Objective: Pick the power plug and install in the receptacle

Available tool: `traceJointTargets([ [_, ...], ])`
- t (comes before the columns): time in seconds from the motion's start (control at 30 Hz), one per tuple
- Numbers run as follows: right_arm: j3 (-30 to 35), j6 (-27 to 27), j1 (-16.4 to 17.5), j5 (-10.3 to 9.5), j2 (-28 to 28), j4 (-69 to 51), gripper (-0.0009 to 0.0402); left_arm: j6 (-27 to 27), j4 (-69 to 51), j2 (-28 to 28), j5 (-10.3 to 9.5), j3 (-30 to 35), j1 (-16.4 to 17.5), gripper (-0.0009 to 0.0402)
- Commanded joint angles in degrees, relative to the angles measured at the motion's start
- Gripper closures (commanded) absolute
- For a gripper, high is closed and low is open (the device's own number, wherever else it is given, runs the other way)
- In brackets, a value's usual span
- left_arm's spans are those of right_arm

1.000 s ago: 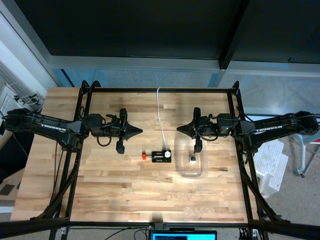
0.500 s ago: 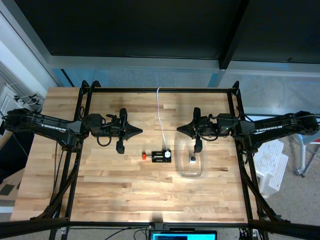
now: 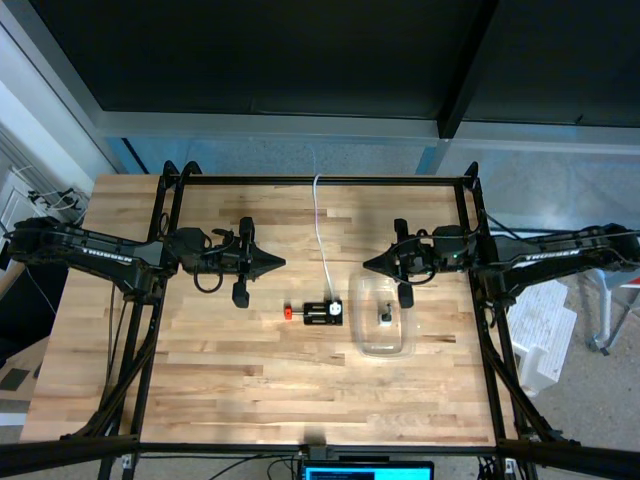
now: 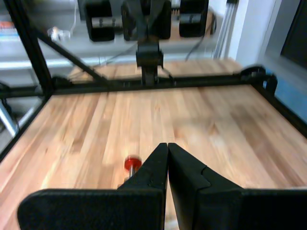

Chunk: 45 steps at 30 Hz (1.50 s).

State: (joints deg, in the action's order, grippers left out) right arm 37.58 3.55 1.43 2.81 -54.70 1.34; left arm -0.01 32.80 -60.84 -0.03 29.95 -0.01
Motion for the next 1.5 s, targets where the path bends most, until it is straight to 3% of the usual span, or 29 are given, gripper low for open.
traceJointTargets([
  [0.03,3.39,0.02,0.11,0.15,0.72,-9.99,0.0393,0.00,0.02,-0.02,0.00,0.00,0.00,0.0393],
  [0.3,8.46,3.30,1.75,2.19,0.61,-28.79,0.0393,0.00,0.02,-0.02,0.00,0.00,0.02,0.0393],
  [0.43,9.29,4.31,3.19,2.16,0.59,-35.26,0.0393,0.00,0.02,-0.02,0.00,0.00,0.02,0.0393],
  [0.87,9.38,9.09,12.35,3.69,-3.54,-45.70,0.0384,0.00,0.02,-0.02,0.00,0.00,0.00,0.0393],
  [1.07,9.38,9.53,12.87,3.67,-9.20,-45.66,0.0336,0.00,0.02,-0.02,0.00,0.00,0.02,0.0393],
  [1.5,9.38,12.28,14.91,3.67,-18.03,-42.86,0.0182,0.00,0.02,-0.02,0.00,0.00,0.02,0.0393],
])
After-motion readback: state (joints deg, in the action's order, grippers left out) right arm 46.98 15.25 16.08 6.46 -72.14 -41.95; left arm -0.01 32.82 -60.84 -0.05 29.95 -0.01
